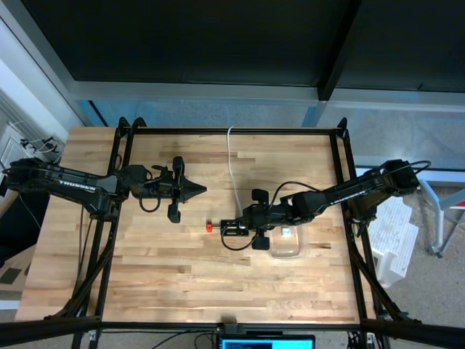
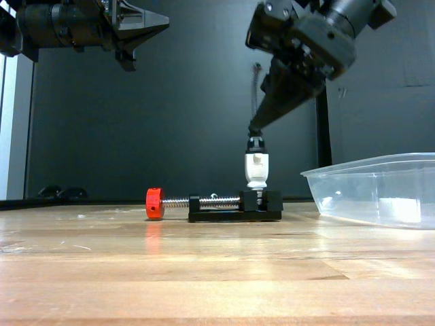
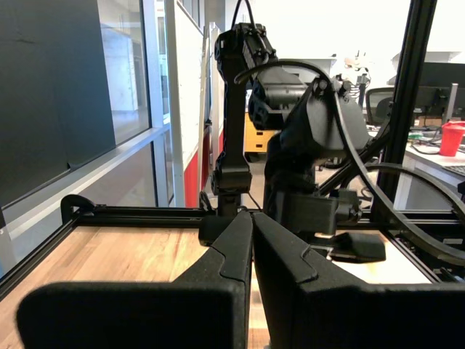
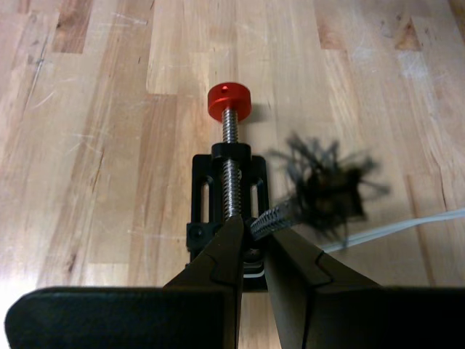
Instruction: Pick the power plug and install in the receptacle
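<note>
White lettering, seemingly "TROSSEN", on left arm link (image 1: 73, 185), well behind left gripper (image 1: 200, 190). Similar lettering on right arm link (image 1: 356, 187), behind right gripper (image 1: 245, 224): unreadable.

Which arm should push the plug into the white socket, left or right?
Right. The right gripper sits directly over the receptacle, jaws pinching the power plug on top of it. The left gripper hangs high, off to the side.

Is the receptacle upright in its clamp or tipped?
Upright: the receptacle stands vertical in the black clamp under the right gripper holding the power plug; left gripper parked high, away.
</note>
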Tool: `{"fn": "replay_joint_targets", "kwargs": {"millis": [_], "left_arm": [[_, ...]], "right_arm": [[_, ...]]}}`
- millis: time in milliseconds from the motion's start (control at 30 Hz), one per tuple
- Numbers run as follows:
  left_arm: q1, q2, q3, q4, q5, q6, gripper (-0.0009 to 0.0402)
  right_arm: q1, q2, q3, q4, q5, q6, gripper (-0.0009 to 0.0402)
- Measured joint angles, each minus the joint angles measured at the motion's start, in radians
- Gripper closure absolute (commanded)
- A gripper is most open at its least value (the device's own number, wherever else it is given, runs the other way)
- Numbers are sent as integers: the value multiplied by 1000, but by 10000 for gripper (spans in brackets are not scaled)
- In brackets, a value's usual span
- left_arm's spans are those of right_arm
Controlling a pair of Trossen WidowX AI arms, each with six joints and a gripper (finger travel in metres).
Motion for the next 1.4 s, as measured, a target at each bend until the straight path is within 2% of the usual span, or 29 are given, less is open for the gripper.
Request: {"fn": "replay_joint_targets", "kwargs": {"millis": [200, 567, 1100, 1233, 1400], "left_arm": [[0, 0, 0, 0, 0, 0, 393], [0, 0, 0, 0, 0, 0, 393], [0, 0, 0, 0, 0, 0, 393], [0, 0, 0, 0, 0, 0, 393], [0, 0, 0, 0, 0, 0, 393]], "right_arm": [[2, -18, -59, 90, 3, 0, 393], [5, -21, -50, 80, 0, -3, 390], [5, -30, -4, 10, -1, -4, 297], [5, -33, -4, -13, -11, -3, 277], [5, -82, 5, -18, -4, 2, 259]]}}
